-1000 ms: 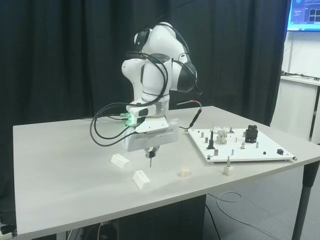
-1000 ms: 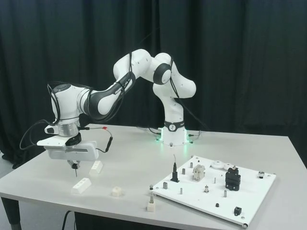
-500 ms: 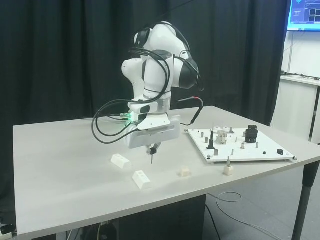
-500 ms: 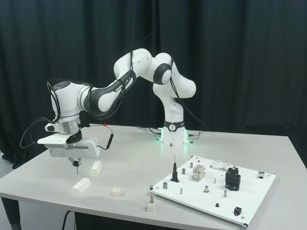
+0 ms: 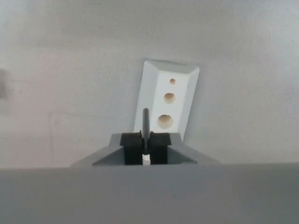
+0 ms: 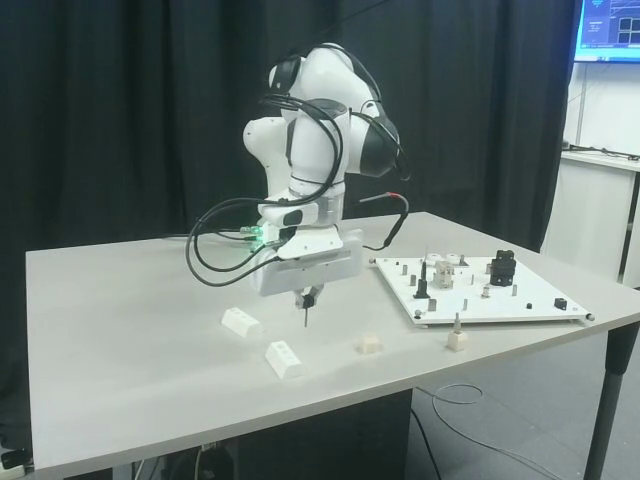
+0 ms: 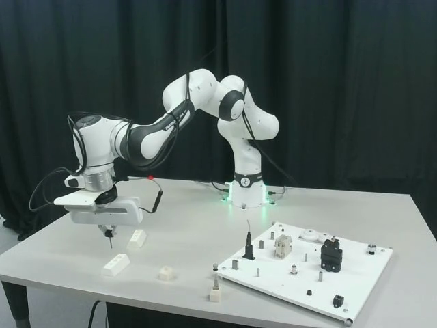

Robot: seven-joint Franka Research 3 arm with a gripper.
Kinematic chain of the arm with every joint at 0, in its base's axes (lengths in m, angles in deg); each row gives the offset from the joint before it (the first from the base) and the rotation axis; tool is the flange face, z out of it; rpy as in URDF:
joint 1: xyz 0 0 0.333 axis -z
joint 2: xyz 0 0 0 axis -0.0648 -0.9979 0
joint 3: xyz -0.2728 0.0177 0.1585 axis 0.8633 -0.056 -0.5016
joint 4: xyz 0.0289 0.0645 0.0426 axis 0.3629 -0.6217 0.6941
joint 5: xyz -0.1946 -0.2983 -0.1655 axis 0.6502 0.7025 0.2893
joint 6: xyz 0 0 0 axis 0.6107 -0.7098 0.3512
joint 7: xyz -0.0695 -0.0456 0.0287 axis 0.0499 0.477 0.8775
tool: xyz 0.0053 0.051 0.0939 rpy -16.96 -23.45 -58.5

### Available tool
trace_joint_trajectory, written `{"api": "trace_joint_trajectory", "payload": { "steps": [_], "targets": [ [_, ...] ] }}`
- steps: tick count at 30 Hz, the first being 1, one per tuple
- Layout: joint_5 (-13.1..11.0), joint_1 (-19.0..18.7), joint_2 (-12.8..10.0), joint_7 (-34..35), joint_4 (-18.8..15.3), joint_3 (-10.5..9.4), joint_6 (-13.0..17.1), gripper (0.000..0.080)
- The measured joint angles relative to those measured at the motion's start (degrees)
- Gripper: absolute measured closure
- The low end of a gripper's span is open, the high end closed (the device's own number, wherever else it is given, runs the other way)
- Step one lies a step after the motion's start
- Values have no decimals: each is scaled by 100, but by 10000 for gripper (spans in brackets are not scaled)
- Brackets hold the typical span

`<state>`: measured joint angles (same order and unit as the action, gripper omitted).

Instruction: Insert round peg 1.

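Peg [image 5: 145, 126] clamped between closed fingers [image 5: 132, 148], lifted clear of three-hole block [image 5: 166, 100]; carry to assembly board [image 7: 355, 279] and insertion not yet done.

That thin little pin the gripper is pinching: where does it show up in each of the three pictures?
Wrist view: the peg stands between the gripper's black pads, in front of the white three-hole block.
First room view: peg hangs under the gripper, above the table, near that block.
Second room view: peg at far left, above the same block.
Shared landmark: the block.

White assembly board [image 7: 355, 277], black curtain [image 7: 341, 82]
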<state>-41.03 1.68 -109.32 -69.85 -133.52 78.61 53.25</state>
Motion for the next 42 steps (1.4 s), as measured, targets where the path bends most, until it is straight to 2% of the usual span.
{"api": "trace_joint_trajectory", "payload": {
  "steps": [12, 27, 42],
  "targets": [
    [-43, -195, 34, 252, 68, -20, -347, 774],
    [-232, -744, 84, 1029, 150, -41, -903, 774],
    [-277, -1424, 258, 2127, 151, -342, -1037, 774]
  ]
}}
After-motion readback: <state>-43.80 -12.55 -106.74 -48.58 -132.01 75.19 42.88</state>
